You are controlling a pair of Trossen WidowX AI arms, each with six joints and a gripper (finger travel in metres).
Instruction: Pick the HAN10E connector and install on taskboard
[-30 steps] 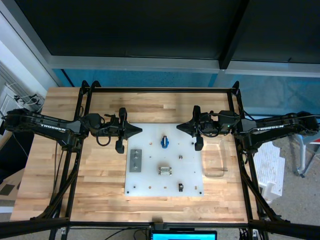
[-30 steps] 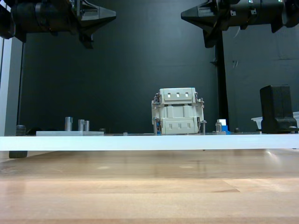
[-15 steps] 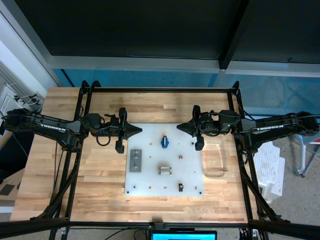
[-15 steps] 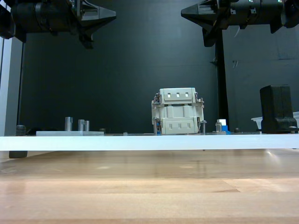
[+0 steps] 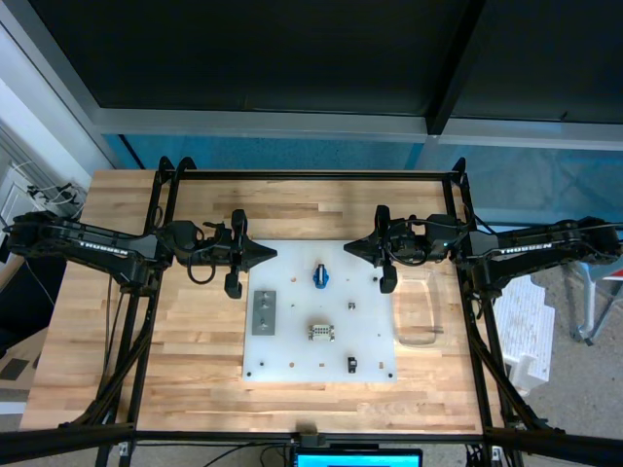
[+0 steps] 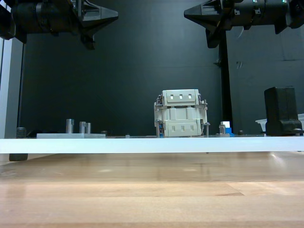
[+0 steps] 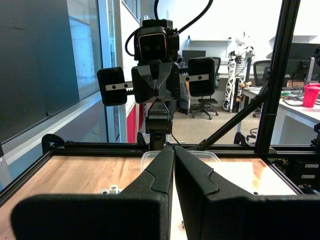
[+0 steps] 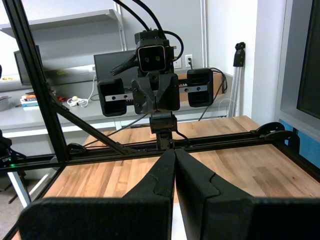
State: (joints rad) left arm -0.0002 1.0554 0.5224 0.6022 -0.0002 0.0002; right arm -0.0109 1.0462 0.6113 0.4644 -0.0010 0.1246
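Nearest me, on the white taskboard (image 5: pixel 292 365), a small black part (image 5: pixel 351 364) stands below and well short of the right gripper's jaws. Just beyond it the HAN10E connector (image 5: pixel 321 333) sits upright on the board, far below both pairs of jaws and roughly midway between them, touched by neither. From table height it shows as two stacked beige tiers with silvery hardware at each end, so I judge it a hard moulded shell: stiff, fairly light, unlikely to give under a squeeze, but smooth enough to slip and easy to cock if taken off-centre. I would grip the upper tier across its two flat long faces, clear of the metal end pieces, and hold it level. Whether the lower tier is fixed to the board I cannot tell. The grey block (image 5: pixel 264 311) lies under and short of the left jaws; the blue part (image 5: pixel 321 276) sits farther on, below the gap between the two arms. Farthest, the left gripper (image 5: pixel 265 253) and right gripper (image 5: pixel 352 247) hang high over the board's far edge, tips facing each other well apart. On each, the fingers are pressed together on nothing.
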